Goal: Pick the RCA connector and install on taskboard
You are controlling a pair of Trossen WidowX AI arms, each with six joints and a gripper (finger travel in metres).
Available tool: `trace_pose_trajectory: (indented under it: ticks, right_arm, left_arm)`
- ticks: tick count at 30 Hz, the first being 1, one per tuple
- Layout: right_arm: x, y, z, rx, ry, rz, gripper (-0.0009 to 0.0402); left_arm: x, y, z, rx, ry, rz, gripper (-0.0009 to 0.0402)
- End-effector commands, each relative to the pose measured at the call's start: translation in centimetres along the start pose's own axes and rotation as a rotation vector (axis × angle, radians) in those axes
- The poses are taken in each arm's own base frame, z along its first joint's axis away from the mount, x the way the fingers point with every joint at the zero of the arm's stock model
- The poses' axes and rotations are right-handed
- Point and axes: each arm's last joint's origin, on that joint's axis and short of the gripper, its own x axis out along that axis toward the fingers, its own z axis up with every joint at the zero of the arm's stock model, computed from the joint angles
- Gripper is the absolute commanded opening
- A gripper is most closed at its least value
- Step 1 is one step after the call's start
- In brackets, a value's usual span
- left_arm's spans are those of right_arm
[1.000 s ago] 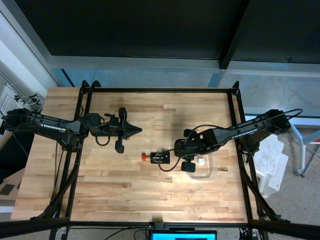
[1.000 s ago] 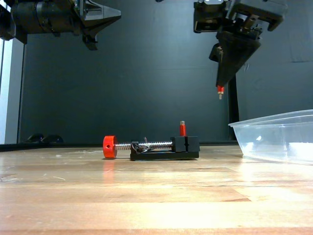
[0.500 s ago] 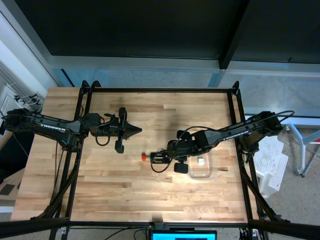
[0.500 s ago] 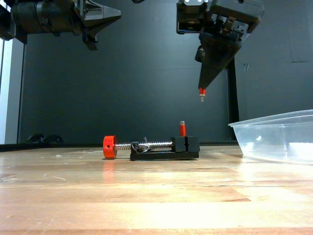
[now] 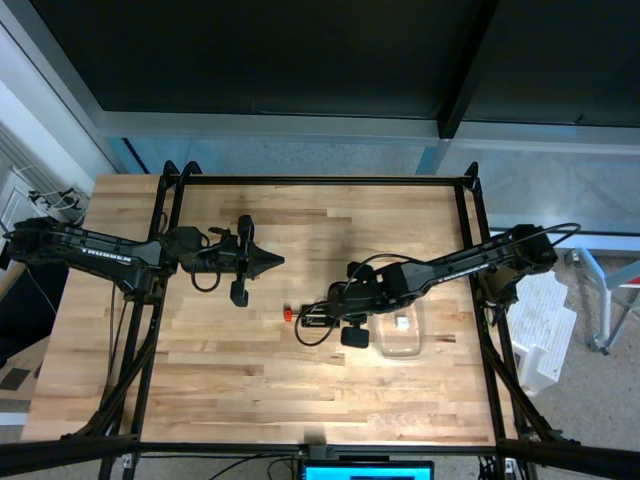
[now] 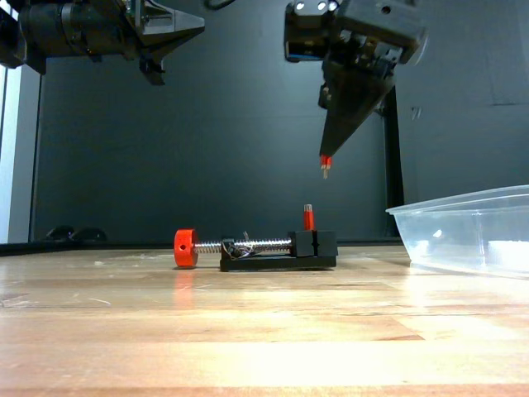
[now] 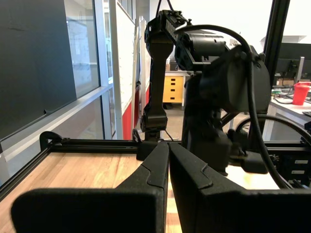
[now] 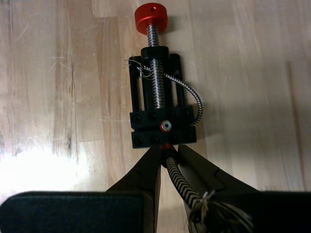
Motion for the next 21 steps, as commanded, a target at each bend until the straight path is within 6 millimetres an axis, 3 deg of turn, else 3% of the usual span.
trace_pose_trajectory:
  ticks: [1,21]
  right_arm:
    - [0.4,0.2,0.5,-0.016,-0.001,0.0,0.0]
    - [1.8,0.4,1.1,-0.03,0.005,-0.03,0.0]
  left_arm:
    - [0.0,0.0,0.0,0.0,-0.001,0.0,0.0]
    - [0.1,0.0,-0.1,0.0,0.005,0.0,0.0]
